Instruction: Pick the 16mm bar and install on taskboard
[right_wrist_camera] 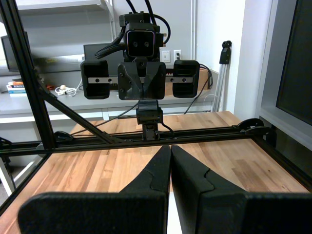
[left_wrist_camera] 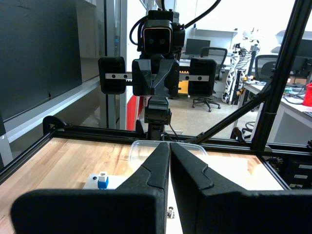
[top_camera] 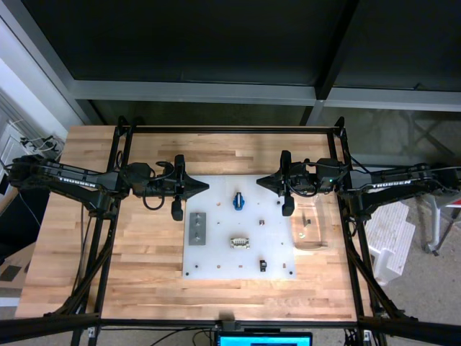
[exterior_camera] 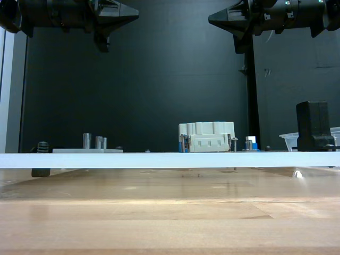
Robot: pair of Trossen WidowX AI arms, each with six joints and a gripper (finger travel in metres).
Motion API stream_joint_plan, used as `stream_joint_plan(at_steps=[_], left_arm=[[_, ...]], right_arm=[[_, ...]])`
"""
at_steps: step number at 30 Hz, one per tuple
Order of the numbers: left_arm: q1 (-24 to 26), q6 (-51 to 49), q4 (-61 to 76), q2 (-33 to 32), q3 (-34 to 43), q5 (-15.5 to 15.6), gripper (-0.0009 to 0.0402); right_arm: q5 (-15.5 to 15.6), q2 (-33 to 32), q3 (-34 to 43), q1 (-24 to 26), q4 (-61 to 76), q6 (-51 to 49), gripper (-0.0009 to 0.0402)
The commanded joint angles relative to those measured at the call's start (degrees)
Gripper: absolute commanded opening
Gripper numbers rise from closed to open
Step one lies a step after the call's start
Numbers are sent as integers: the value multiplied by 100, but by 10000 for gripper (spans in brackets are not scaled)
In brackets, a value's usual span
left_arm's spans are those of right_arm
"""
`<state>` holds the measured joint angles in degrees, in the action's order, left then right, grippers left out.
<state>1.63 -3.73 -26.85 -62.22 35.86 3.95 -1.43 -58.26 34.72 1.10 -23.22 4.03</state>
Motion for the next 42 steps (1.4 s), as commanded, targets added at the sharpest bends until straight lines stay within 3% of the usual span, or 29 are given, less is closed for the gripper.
stream_joint_plan(at_steps=[1,12,30,42], left_arm=[[-4,0,-2,-2,0,0,1],[-4,0,-2,-2,0,0,1],[-7,0,0,-2,0,-2,1],[-4,0,0,-2,0,0,1]], right_arm=[[0,0,2,-2,0,13,0],[0,7,7,-111,114,323,0],[-4,0,1545,-341,4588,216,0],[2,-2,1971,-695,6640,330,0]])
